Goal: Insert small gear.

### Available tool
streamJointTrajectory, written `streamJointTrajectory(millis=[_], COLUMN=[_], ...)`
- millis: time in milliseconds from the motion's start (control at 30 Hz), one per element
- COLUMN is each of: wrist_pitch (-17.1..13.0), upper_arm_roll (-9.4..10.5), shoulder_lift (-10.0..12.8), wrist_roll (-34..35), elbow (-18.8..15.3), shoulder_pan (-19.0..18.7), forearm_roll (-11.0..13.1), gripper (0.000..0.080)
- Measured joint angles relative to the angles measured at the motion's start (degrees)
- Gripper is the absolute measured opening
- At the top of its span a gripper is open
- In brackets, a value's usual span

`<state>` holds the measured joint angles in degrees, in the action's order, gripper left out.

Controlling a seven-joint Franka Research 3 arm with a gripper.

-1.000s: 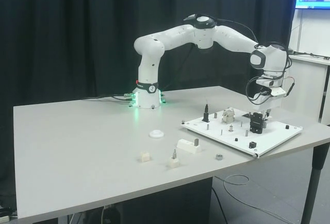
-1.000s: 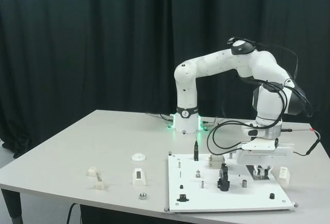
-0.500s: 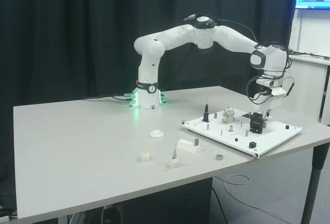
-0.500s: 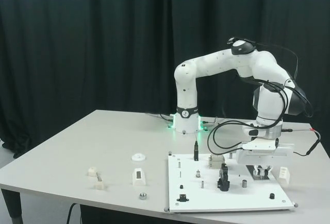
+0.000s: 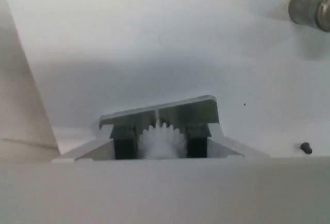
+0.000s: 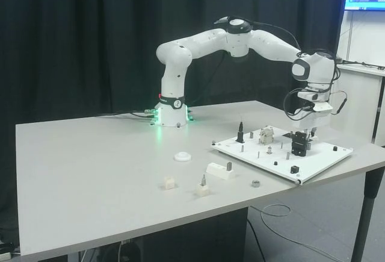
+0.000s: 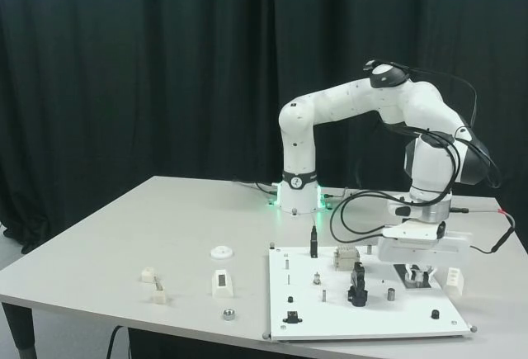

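Since our gripper [image 5: 160,134] is clamped on 1 small gear [image 5: 161,141] above the board [image 7: 363,314], we judge it light, stiff; grip by teeth.

My arm [image 7: 363,99] wears a smooth, glossy white plastic shell. My pincer [image 5: 161,131] has two fingers [image 5: 124,141] with matt black pads under a brushed grey metal tip plate. Between them sits the small gear [image 5: 161,140], white plastic by its look, finely toothed and matt. The white board [image 5: 154,38] below is smooth with a soft sheen, and a dull grey metal peg [image 5: 309,7] stands on it. The worktop [image 6: 90,171] is matt grey laminate. Behind hangs a black cloth curtain [image 7: 124,70], matt and folded.
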<state>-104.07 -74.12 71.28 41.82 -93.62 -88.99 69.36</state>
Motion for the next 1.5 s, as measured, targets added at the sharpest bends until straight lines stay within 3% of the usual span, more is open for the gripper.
streamJointTrajectory(millis=[433,467,633,667,833,867,1167,1500], wrist_pitch=[-0.06,-0.06,-0.01,0.02,0.44,0.67,3.44,5.49], upper_arm_roll=[0.27,0.29,0.3,0.3,0.11,0.01,-1.35,-2.98], shoulder_lift=[-0.08,-0.08,-0.17,-0.23,-0.72,-0.83,-2.16,-2.27], wrist_roll=[2.62,2.62,2.62,2.62,2.62,2.62,2.62,2.19], elbow=[-0.05,-0.05,-0.05,-0.05,-0.05,-0.05,-0.16,-1.01], shoulder_pan=[0.24,0.28,0.41,0.44,0.57,0.59,0.91,1.18], forearm_roll=[0.0,0.0,0.0,-0.01,-0.75,-1.03,-3.9,-5.11], gripper=[0.0199,0.0397,0.0397,0.0693,0.0693,0.0773,0.0794,0.08])
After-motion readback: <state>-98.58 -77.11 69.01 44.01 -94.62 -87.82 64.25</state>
